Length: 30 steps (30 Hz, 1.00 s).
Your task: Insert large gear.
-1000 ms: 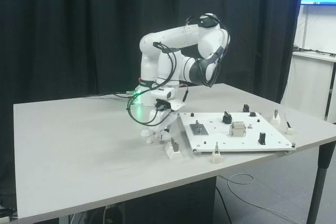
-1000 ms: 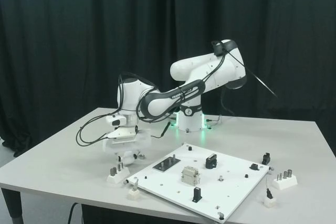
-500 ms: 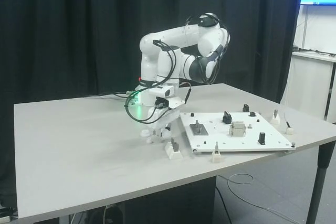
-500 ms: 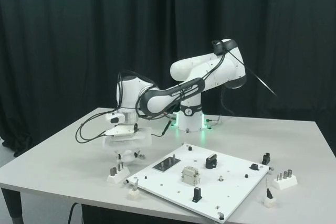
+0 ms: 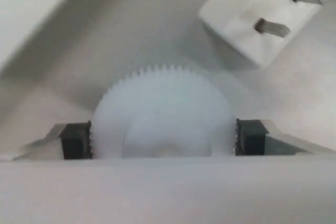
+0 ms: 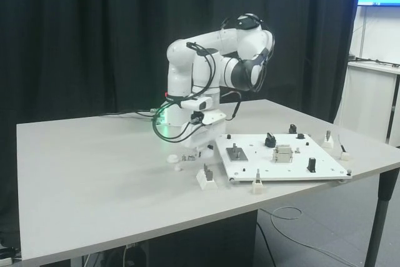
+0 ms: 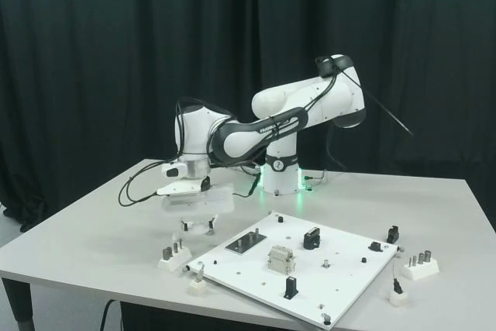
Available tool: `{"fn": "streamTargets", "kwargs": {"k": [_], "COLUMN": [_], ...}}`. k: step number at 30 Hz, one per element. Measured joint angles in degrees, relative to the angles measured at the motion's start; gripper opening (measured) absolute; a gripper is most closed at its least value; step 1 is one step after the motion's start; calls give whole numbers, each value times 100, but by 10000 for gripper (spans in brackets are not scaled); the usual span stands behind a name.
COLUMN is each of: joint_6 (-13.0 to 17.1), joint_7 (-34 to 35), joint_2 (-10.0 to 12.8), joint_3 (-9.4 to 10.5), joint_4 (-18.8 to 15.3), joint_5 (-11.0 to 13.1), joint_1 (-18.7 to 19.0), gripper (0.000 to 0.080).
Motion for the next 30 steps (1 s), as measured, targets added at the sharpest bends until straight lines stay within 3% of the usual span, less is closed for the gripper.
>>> {"fn": "streamTargets", "kwargs": {"k": [12,30], "joint_6": [-422,-415], "joint_7": [1445,2907], "joint_2": [26,41], "joint_3": [-179,-182], "joint_4": [142,193], "joint_5": [-116,-153], "joint_1": [234,650], "gripper": [593,593]}}
